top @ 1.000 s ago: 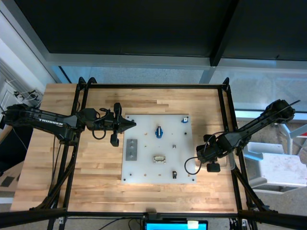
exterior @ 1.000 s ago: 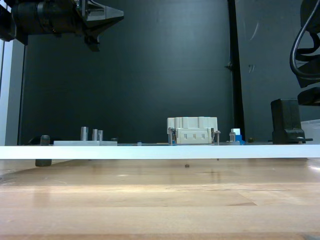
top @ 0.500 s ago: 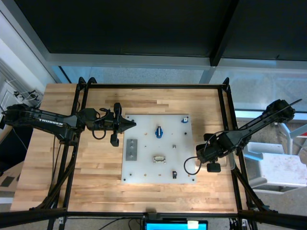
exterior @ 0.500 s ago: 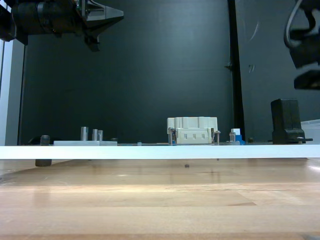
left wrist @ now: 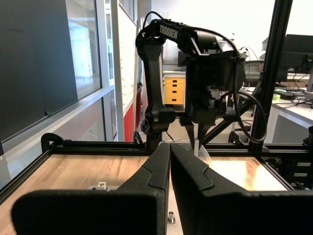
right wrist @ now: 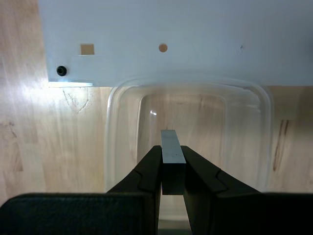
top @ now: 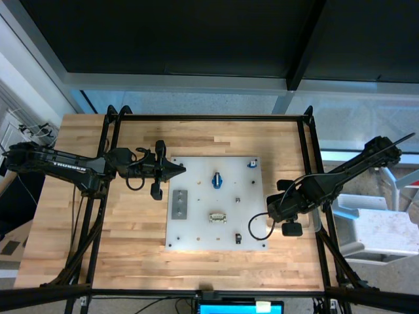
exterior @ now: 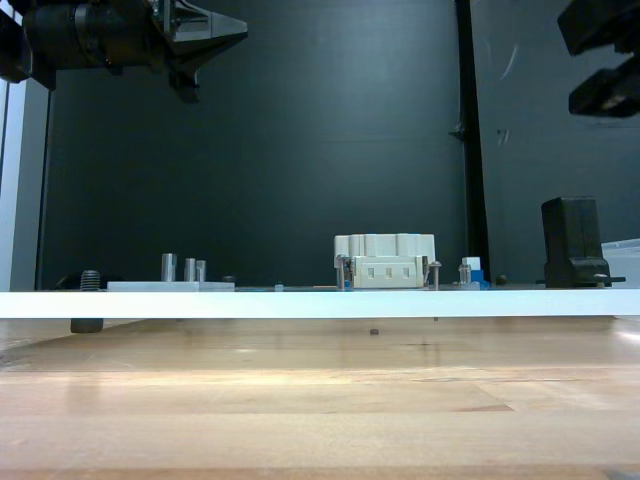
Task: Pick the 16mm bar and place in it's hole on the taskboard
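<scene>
Clamped between the fingers (right wrist: 146, 169) of the right end effector (right wrist: 172, 152): the 16mm bar (right wrist: 172, 146), grey and square in section, lined up with the fingers, one end poking out just past their tips. Held in the air, clear of the taskboard (right wrist: 195, 24) and of any hole in it. Directly beyond the bar in the right wrist view, a clear plastic tray (right wrist: 117, 147) on the wooden surface (right wrist: 29, 122), touching or just beside the white board's edge. In the high view, right end effector (top: 280, 209) just off the board's 3 o'clock edge, toward 4 o'clock. In the low view, well above the level of the board. Left end effector (top: 177, 169) near the board's 10 o'clock corner, fingers pressed together with nothing between them, pointing toward 3 o'clock; likewise high above the board in the low view. On the board: a grey block (top: 179, 204) with short upright pegs at 9 o'clock, a blue part (top: 217, 179) toward 12 o'clock, a white connector (top: 218, 217) near the middle, a small black block (top: 239, 238) at about 5 o'clock.
</scene>
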`<state>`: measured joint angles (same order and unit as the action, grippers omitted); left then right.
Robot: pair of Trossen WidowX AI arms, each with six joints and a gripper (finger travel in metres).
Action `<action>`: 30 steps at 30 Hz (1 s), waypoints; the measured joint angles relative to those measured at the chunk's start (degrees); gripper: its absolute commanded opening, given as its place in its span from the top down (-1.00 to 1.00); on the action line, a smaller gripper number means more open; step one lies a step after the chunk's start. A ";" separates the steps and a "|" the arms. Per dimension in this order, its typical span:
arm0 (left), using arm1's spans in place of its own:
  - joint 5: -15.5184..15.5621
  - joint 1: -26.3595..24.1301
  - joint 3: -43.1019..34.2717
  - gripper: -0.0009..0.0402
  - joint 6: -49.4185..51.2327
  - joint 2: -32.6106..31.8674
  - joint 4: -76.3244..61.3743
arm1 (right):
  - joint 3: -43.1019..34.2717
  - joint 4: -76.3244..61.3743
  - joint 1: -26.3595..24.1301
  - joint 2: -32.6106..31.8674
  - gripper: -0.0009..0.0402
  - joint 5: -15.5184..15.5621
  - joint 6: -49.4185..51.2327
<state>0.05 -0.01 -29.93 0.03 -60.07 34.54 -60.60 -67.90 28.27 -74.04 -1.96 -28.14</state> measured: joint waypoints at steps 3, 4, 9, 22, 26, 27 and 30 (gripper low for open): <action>-0.02 0.00 -0.02 0.96 0.00 0.00 0.00 | -3.52 -1.84 0.09 -1.86 0.96 0.02 0.39; -0.02 0.00 -0.02 0.96 0.00 0.00 0.00 | -4.68 -2.47 0.13 -2.58 0.96 0.02 0.39; 0.00 0.00 0.00 0.96 0.00 0.00 0.00 | -10.47 -5.33 0.39 -6.88 0.96 0.02 -3.63; -0.02 0.00 0.00 0.96 0.00 0.00 0.00 | -20.39 -7.17 1.51 -17.44 0.96 0.07 -25.70; -0.02 0.00 -0.02 0.96 0.00 0.00 0.00 | -21.49 -6.93 1.99 -19.50 0.96 0.31 -32.79; 0.00 0.00 0.00 0.96 0.00 0.00 0.00 | -21.53 -6.56 2.03 -19.91 0.96 0.85 -34.53; -0.02 0.00 0.00 0.96 0.00 0.00 0.00 | -21.53 -5.35 2.21 -21.07 0.96 1.86 -40.87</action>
<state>0.03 -0.01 -29.93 0.03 -60.07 34.54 -82.13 -73.25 30.48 -95.11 -0.10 -69.01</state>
